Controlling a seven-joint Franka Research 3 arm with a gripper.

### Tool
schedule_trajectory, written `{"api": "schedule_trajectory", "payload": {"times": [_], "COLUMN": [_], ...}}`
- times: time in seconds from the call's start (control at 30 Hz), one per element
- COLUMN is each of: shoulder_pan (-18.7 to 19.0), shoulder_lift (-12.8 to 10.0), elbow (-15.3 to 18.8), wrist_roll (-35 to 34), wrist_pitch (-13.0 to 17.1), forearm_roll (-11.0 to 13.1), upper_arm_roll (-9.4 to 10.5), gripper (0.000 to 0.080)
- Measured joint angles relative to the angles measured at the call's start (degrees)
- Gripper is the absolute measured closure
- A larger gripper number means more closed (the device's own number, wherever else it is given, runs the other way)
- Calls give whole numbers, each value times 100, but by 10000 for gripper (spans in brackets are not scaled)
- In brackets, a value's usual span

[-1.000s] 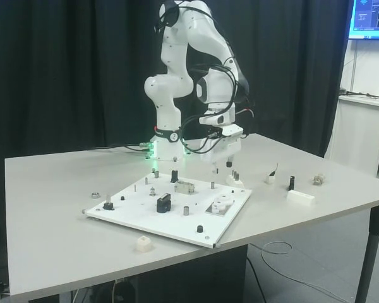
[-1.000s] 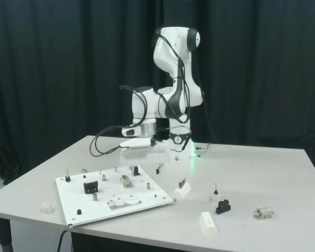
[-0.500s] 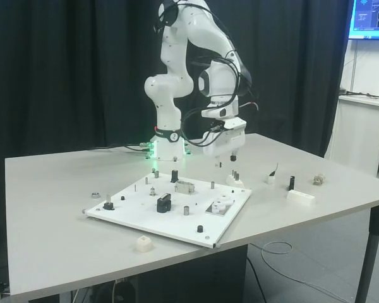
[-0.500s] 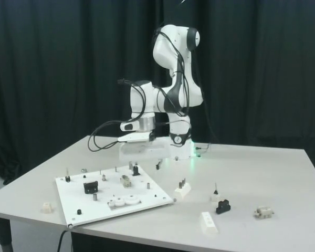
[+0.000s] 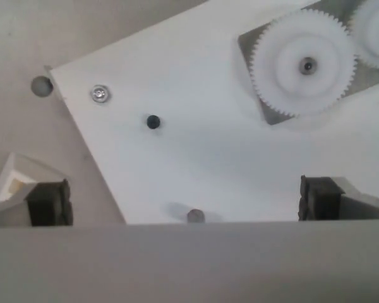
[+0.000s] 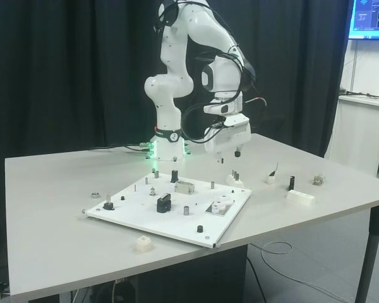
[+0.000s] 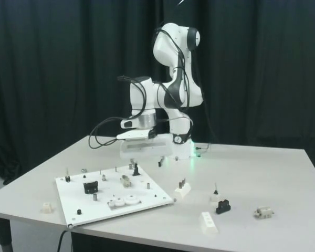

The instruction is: Pick square peg 3.

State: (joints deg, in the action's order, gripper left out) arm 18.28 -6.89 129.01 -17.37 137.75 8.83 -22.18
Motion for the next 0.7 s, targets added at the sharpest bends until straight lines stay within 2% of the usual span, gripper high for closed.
{"api": "schedule_trajectory", "payload": {"times": [0.37,0.7], "shoulder_pan": [278,568], "shoulder_lift": [-4,-16], "elbow": [25,187], "wrist_roll": [-623,-1384], "wrist_pitch": [-103,-97], "forearm_roll": [0,0], "upper_arm_roll": [17,21], "gripper": [3,3]}}
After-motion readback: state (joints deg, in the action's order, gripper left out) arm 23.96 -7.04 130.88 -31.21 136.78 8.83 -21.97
